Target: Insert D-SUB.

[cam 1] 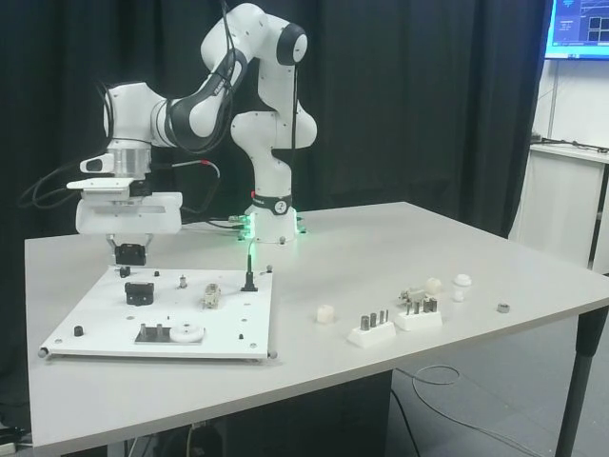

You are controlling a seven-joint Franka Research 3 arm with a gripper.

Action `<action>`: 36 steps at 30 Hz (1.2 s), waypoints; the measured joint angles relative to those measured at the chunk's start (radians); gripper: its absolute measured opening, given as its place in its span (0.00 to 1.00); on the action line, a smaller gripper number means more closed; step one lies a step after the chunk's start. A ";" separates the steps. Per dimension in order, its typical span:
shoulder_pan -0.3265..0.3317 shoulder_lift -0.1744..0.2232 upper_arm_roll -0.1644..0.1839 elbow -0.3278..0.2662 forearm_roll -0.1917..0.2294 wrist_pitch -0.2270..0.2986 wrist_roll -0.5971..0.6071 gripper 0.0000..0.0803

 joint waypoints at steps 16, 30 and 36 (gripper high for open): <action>0.000 -0.023 -0.006 0.000 -0.013 -0.013 0.001 0.49; 0.006 -0.028 -0.006 0.000 -0.013 -0.013 0.005 0.49; 0.008 -0.028 -0.006 0.000 -0.013 -0.013 0.008 0.49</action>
